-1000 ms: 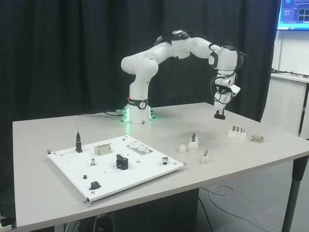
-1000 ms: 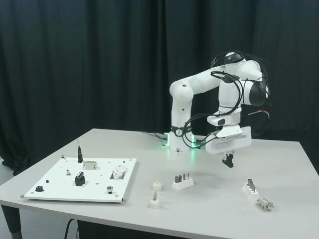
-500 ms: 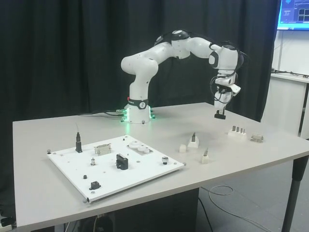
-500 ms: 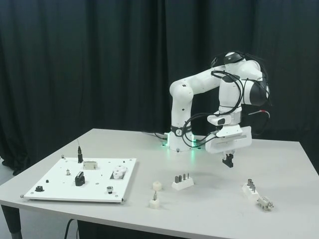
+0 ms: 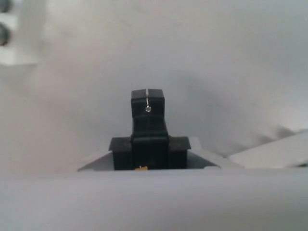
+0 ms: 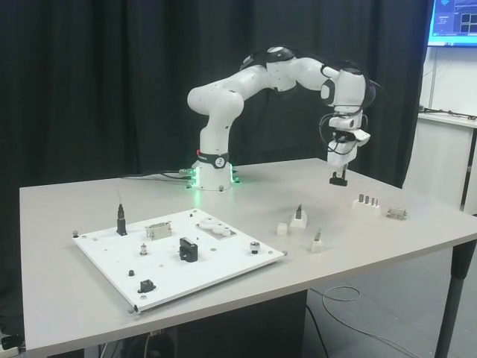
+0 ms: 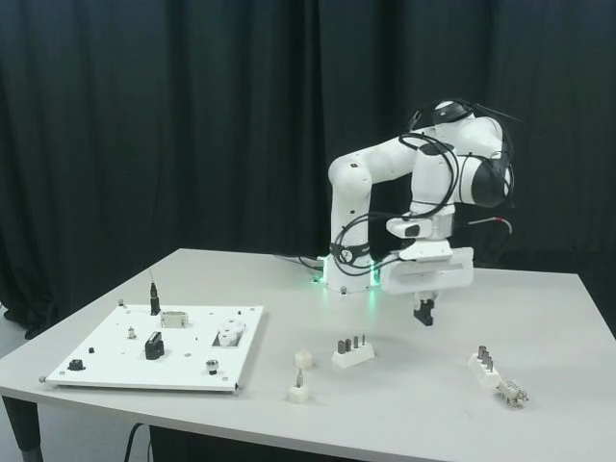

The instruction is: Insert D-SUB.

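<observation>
In the wrist view our hand (image 5: 147,108) is clenched, its black fingers pressed together with nothing between them, above bare grey worktop (image 5: 216,62). In the first room view we hang well above the worktop, and the D-SUB connector (image 6: 396,213) lies near the far edge beside a white holder (image 6: 366,204), ungrasped. It looks small, grey and metallic. In the second room view the white board (image 7: 173,351) with its socket (image 7: 174,319) sits well apart, so we judge pickup, carry and insertion all remain
</observation>
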You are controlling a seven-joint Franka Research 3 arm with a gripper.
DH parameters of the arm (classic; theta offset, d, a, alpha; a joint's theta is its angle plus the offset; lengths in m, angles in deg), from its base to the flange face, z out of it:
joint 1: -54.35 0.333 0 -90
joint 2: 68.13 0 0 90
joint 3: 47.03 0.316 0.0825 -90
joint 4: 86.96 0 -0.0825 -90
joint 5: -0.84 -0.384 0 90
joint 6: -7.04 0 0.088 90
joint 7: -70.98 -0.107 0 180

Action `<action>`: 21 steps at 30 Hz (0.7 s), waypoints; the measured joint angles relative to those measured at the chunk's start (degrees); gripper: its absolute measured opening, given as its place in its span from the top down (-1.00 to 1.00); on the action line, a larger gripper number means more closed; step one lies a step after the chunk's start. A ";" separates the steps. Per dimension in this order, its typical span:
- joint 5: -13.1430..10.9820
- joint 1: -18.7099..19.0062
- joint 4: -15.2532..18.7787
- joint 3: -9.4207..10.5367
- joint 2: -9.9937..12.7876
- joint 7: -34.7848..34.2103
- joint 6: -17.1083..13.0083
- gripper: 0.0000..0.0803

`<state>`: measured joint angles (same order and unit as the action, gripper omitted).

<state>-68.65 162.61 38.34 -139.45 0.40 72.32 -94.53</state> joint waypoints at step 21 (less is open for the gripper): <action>2.58 -13.33 -1.06 -1.51 0.00 4.47 -8.28 0.63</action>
<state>-66.07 149.27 37.29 -140.97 0.40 76.79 -102.81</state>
